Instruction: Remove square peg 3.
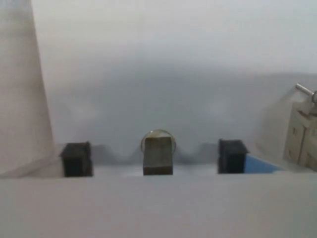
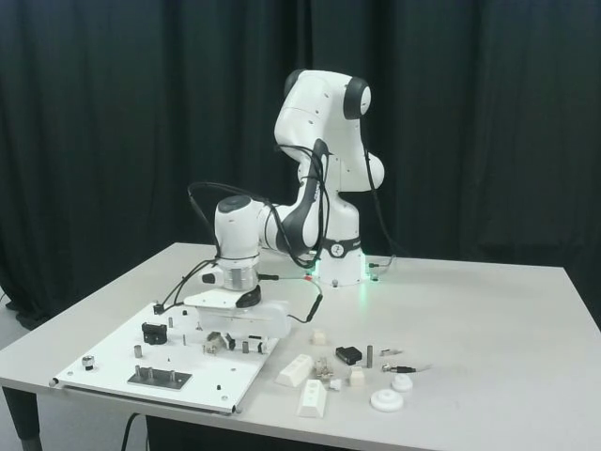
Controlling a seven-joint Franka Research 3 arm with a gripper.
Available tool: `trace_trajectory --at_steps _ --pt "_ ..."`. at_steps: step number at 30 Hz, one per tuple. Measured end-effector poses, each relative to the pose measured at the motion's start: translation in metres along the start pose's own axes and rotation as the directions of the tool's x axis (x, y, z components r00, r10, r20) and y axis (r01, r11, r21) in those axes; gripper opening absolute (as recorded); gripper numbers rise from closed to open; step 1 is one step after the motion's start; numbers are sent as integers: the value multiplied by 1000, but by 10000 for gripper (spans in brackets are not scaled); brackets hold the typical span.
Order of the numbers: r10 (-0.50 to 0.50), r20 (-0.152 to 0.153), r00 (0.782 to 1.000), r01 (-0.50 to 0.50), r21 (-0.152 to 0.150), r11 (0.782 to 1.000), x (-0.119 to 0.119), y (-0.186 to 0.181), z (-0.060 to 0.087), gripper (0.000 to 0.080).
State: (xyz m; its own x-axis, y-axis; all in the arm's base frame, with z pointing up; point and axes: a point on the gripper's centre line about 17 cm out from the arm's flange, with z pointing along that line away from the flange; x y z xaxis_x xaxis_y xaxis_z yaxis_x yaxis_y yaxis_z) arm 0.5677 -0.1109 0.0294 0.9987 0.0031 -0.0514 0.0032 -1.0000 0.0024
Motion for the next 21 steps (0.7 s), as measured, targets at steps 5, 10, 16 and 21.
trace_trajectory --at_steps 5,10,16,21 --pt "13 1 1000 -13 1 1000 -1 2 0 506" --pt "16 2 1000 -16 1 1000 -1 2 0 334" --pt "19 2 1000 -19 1 1000 -1 2 0 109" --pt "20 2 1000 -20 1 1000 -1 2 0 109"
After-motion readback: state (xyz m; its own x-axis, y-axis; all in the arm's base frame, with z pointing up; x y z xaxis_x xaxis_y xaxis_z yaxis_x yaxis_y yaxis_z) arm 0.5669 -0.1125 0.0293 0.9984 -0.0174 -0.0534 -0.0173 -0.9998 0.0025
